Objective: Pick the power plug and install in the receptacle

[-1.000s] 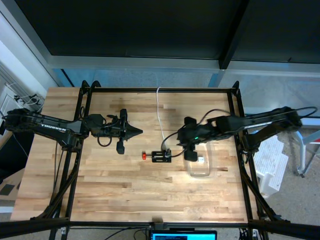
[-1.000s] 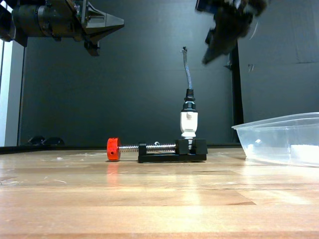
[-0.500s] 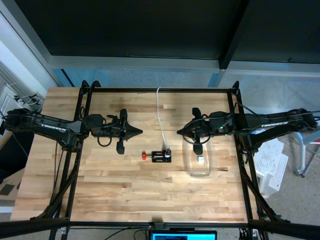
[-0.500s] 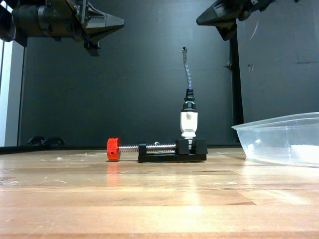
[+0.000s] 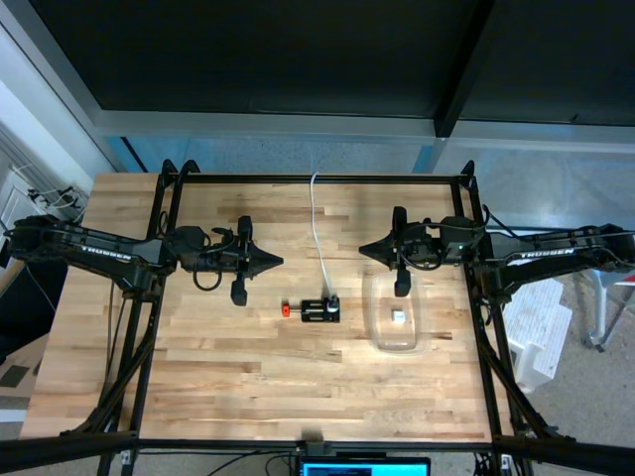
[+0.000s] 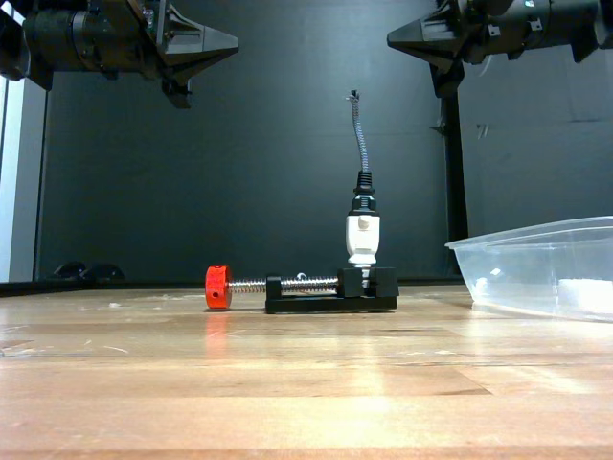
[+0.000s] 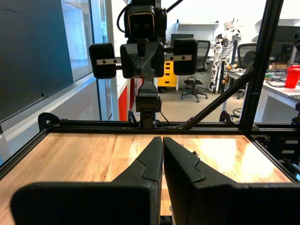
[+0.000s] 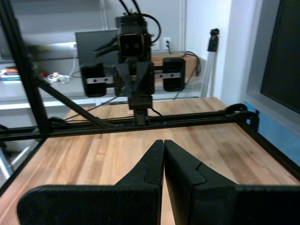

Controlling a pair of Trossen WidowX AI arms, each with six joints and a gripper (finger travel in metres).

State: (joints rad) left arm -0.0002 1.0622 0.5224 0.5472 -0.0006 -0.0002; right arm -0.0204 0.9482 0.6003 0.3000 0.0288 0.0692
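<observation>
The right end effector (image 5: pixel 363 248) hangs high above the surface (image 5: pixel 228 367), its fingers (image 8: pixel 152 164) pressed together and holding nothing; just below it, toward the near edge, lies the clear tray (image 5: pixel 377 335) with a tiny white cube (image 5: pixel 397 316) inside; further off, between the two end effectors and lower than both, the receptacle (image 6: pixel 362 235) stands upright in the black clamp (image 6: pixel 330 290), with the red-orange knob (image 6: pixel 218 287) on the left arm's side and the white cable (image 5: pixel 317 223) running to the far edge; the power plug I cannot tell apart from the clamp; farthest, the left end effector (image 5: pixel 278 262) is also closed and empty, pointing at the right one.
</observation>
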